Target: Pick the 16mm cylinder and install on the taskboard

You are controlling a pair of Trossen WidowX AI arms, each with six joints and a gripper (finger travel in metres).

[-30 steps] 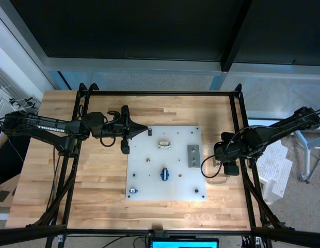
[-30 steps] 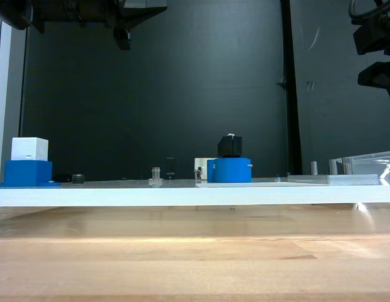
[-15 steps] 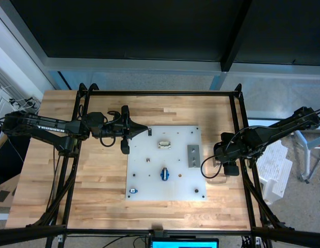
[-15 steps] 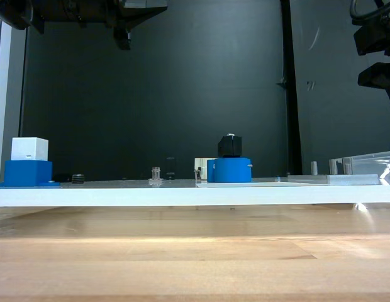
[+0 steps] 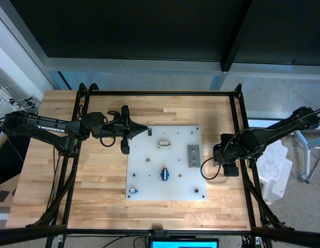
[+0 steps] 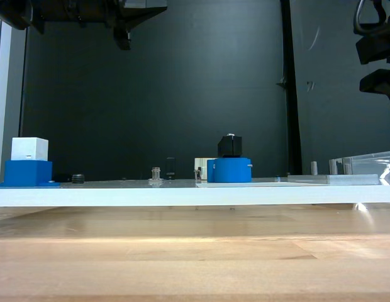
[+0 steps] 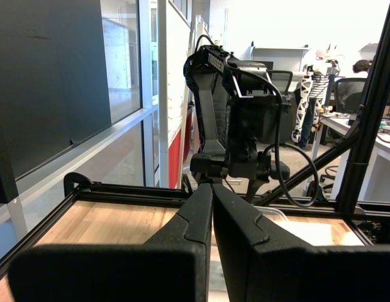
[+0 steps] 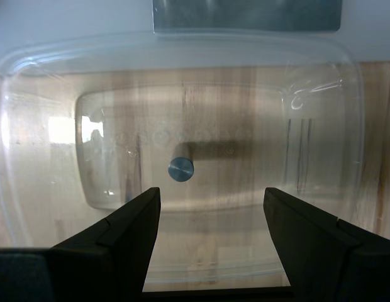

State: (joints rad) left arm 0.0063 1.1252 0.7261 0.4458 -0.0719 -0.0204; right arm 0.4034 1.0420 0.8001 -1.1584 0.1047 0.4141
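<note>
Along the table's near edge, the taskboard (image 5: 149, 181) lies flat on the wood, with the blue fitting (image 5: 164, 174) upright near its middle. Its grey metal block (image 5: 193, 155) and beige connector (image 5: 163, 144) sit further back. Just off the board's right edge sits the clear plastic tray (image 8: 346, 157). The 16mm cylinder (image 8: 180, 168) stands on end on the tray floor, alone and touching nothing else. The right gripper (image 8: 211, 192) hangs above it with its fingers spread wide. In the wrist view the peg shows just beyond the gap between them, slightly toward one side. The low view shows this gripper high over the table, so it is well clear of the tray. Further back, over the board's far left corner, the left gripper (image 5: 144, 128) is held level and pointing across the table, fingers pressed together on nothing. By the look of it, that arm is parked. As for progress, I judge the work barely begun: the right gripper is lined up over the peg but has not grasped it. What remains is the descent into the tray, the closing on the peg, the lift, the carry to the board and the seating. Which hole is meant for the peg I cannot tell.
</note>
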